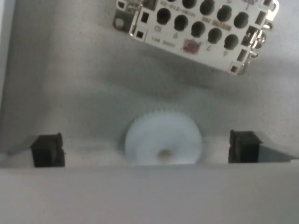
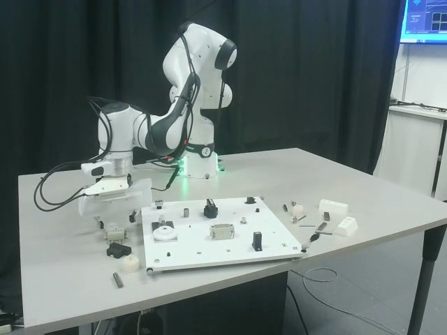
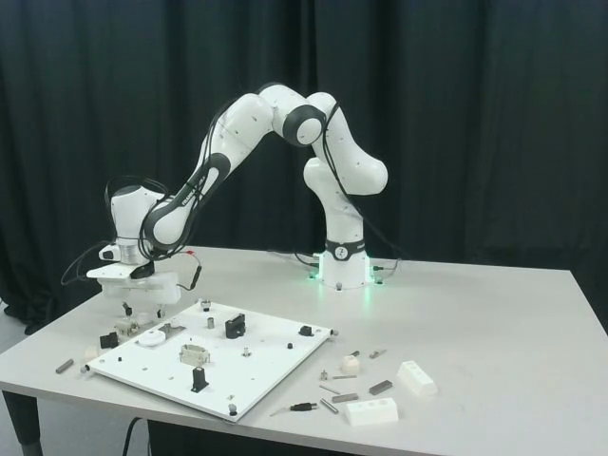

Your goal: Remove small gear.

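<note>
1. The small white toothed plastic gear [image 1: 163, 140] lies flat, its centre hole facing up, midway between the two black fingertip pads [image 1: 46, 150] in the wrist view. There is a clear gap on each side.
2. The gripper [image 1: 145, 148] is spread wide and pinches nothing; neither pad touches the gear.
3. Just beyond the gear in the wrist view lies a white rectangular plastic connector block [image 1: 196, 28] with rows of round holes. It sits near the gear but apart from it.
4. In the room views the hand hangs low over the grey table [image 2: 349, 181], just off the edge of the white square assembly board [image 2: 230, 258]. The gear therefore seems to rest beside the board, not on it, though the surface under it is hard to tell.
5. Judged from this, the gear is already off the board and the step in hand is letting go.
6. The next move calls for a straight lift, with the pads kept apart so neither nudges the gear or the connector.
</note>
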Motion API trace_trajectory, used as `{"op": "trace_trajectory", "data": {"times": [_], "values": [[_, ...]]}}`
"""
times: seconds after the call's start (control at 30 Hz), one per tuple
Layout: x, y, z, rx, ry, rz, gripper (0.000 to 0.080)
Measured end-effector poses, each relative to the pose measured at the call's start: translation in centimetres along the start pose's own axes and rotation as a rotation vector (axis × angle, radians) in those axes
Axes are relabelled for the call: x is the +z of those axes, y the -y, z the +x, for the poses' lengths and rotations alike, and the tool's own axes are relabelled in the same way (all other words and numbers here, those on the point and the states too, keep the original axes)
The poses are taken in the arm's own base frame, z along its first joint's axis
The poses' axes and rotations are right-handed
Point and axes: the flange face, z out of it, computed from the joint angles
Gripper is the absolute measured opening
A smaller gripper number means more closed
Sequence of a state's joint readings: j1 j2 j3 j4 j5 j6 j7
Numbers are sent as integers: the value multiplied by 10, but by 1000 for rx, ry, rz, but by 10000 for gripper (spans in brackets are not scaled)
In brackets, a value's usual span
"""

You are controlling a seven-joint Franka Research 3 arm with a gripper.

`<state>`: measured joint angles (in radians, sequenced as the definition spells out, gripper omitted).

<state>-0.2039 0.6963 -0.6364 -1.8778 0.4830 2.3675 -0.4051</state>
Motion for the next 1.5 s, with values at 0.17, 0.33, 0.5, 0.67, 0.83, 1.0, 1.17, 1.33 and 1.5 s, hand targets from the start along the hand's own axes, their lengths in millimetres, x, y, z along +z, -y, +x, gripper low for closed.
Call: {"op": "trace_trajectory", "data": {"times": [0.17, 0.33, 0.5, 0.67, 0.83, 1.0, 1.17, 1.33, 1.5], "values": [[-2, -1, 2, 0, -5, 0, 789], [-7, -1, 6, -2, -16, -1, 789], [-13, -2, 9, -2, -24, 0, 799], [-19, -3, 11, 0, -24, 5, 800], [-23, -5, 12, 2, -22, 8, 800], [-26, -6, 13, 3, -18, 11, 800], [-29, -7, 14, 5, -17, 12, 800], [-31, -8, 15, 18, -21, 11, 800], [-33, -7, 17, 45, -26, 12, 800]]}}
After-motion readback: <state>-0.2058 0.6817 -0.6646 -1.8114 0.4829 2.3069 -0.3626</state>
